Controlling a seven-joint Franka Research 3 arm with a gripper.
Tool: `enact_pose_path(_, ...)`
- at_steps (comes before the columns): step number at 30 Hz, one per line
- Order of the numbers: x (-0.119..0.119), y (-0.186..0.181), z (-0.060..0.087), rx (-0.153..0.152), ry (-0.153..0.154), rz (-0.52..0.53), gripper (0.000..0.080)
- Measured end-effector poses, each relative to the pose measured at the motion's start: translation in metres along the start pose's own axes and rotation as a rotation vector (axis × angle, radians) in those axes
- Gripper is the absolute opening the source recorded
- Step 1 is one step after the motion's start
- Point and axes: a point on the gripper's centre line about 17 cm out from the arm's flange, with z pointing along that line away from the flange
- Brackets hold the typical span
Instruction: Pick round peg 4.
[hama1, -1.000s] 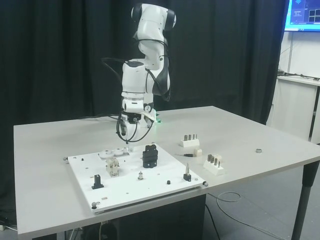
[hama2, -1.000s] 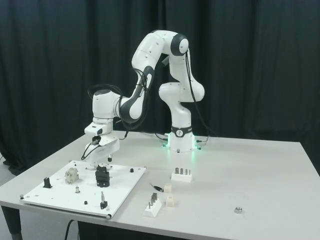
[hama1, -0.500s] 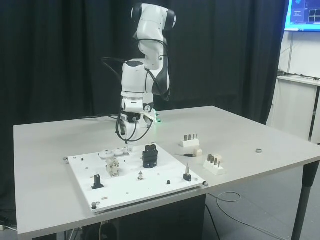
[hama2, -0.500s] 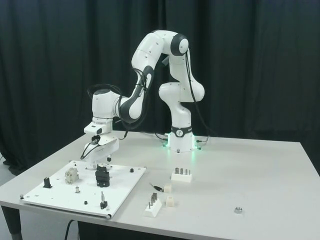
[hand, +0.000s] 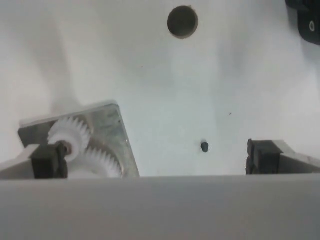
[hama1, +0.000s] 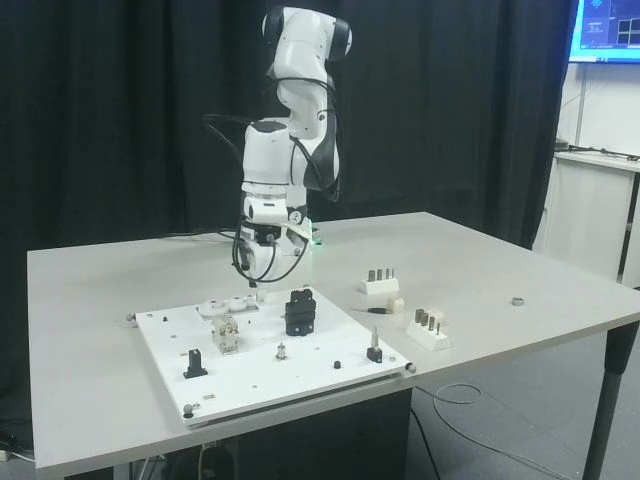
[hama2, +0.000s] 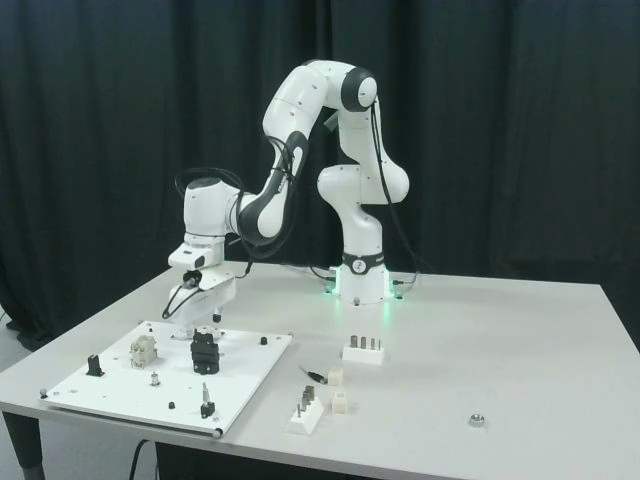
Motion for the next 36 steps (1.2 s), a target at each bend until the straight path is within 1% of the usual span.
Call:
enact_pose_path(15,-0.004,0.002,-0.011,-0.010,-0.010,-0.032,0.0800)
enact_pose_path(21,-0.003,-0.001,-0.016,-0.013,-0.006,-0.039,0.0800)
enact_pose_path(28,0.008,-0.014,-0.025,0.002,0.021,-0.053,0.0800)
enact_pose_path(36,0.033,-0.037,-0.037,0.017,0.064,-0.078,0.0800)
